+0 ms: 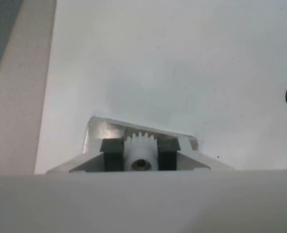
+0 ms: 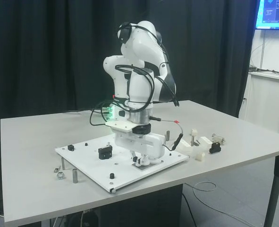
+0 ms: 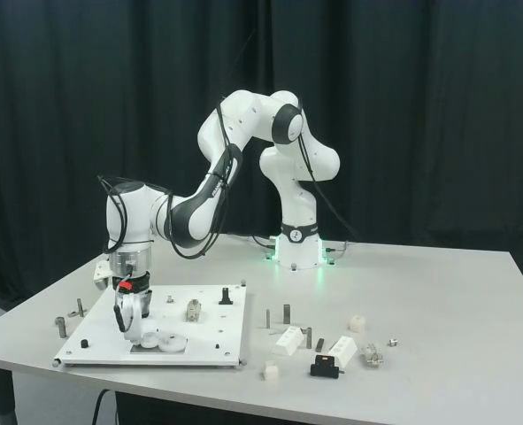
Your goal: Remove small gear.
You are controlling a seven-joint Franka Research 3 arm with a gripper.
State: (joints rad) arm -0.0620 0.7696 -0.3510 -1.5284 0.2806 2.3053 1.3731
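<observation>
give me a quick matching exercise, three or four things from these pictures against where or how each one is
Things:
1. small gear
2. gripper
3. white board
4. arm's base

States:
a. bolted on the grey table, green light at its foot
b. held between two black fingertips
c. lying flat on the table, under the gripper
d. shut on a white toothed part

Pairs: 1-b, 2-d, 3-c, 4-a
</observation>
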